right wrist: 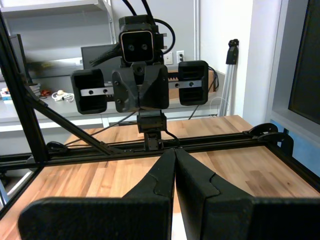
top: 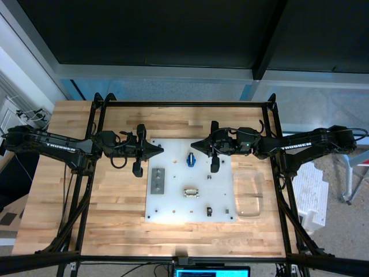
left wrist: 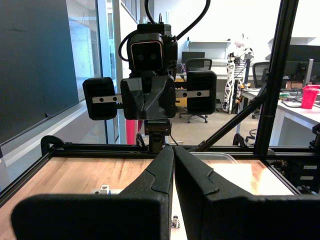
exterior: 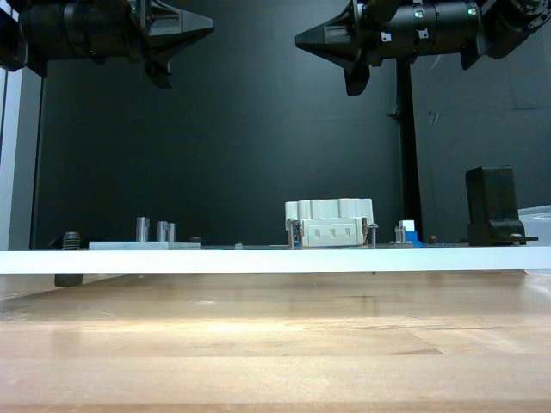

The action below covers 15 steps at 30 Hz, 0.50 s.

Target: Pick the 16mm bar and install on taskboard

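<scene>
Left tool (top: 160, 149), right tool (top: 192, 148), both closed, high over taskboard (top: 173, 202)

Both arms are matte black: the left gripper (top: 161, 148) hangs over the far left edge of the white taskboard (top: 173, 173), the right gripper (top: 192, 148) over its far middle. The board carries a grey block (top: 157, 180), a bright blue knob (top: 192, 158) and a cream connector (top: 191, 193). The table (top: 86, 219) is pale wood in plank stripes.

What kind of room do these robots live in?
Probably a robotics lab inside an office: an office chair and a desk stand behind, and a black frame surrounds the wooden table. The left hand and right hand, both shut, hover above the taskboard.
</scene>
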{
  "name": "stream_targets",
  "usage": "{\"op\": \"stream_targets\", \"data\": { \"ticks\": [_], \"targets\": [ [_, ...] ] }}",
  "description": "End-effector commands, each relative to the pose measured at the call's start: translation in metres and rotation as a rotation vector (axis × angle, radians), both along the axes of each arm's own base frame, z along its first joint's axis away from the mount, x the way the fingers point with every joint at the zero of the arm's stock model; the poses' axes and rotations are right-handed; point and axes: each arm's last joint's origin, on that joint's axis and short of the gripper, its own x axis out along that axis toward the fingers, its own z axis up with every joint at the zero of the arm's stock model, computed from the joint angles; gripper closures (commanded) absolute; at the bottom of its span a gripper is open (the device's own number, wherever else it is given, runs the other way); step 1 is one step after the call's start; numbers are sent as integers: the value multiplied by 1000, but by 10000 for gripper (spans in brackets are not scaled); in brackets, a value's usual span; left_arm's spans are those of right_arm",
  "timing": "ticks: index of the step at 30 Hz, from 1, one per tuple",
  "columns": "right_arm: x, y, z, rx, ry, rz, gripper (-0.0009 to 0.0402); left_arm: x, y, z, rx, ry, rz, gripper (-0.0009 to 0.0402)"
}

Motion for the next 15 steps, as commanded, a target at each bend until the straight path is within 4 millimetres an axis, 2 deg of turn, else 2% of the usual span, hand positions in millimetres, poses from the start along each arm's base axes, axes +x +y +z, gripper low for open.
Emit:
{"op": "stream_targets", "data": {
  "ticks": [1, 15],
  "targets": [
    [0, 0, 0, 0, -10, 19, 393, 0, 0, 0, 0, 0, 0, 393],
    [1, 1, 5, 5, -26, 26, 393, 0, 0, 0, 0, 0, 0, 393]
  ]
}}
